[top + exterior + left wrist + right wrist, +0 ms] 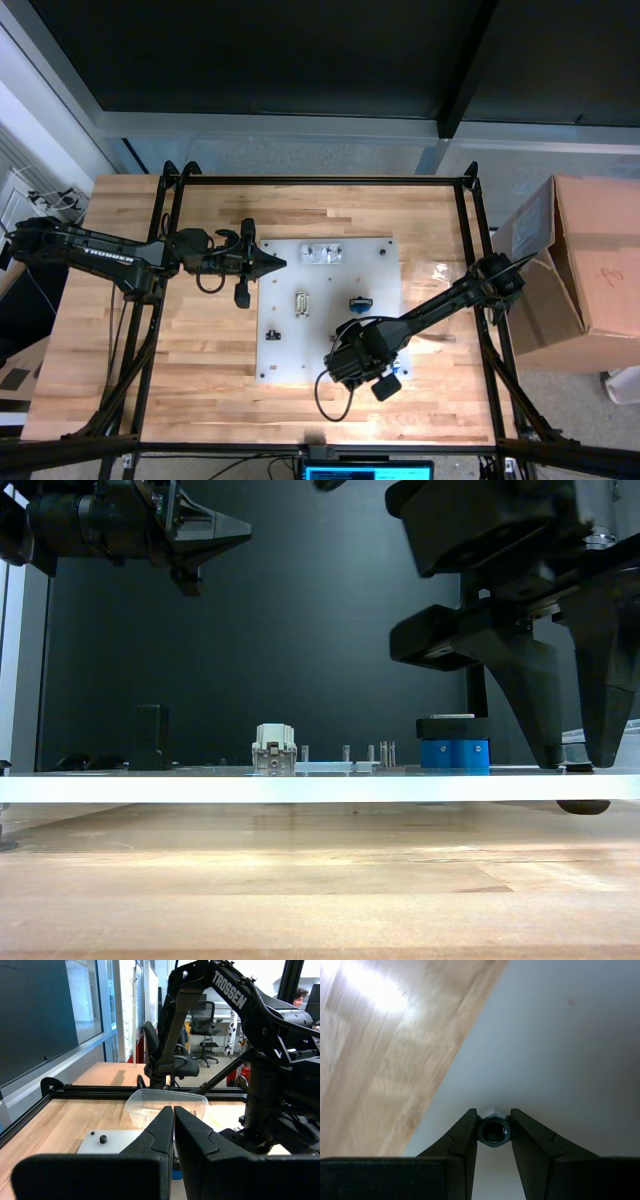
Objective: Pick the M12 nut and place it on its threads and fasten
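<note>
The small silver nut [494,1131] is pinched between the fingertips of my right gripper [493,1116], which is shut on it. That gripper [348,366] points down at the near right part of the white board [290,350], close to its near edge. In the low view its fingers [548,720] reach down to the board surface. The nut's bore looks dark, and I cannot tell whether it is on its stud. My left gripper [275,263] hangs high over the board's far left edge, shut and holding nothing.
A blue block [455,753] and a white connector [274,752] stand mid-board. The clear tray [167,1102] lies on the table just right of the board. A cardboard box [575,270] sits beyond the table's right edge, and a black frame [320,181] rings the table.
</note>
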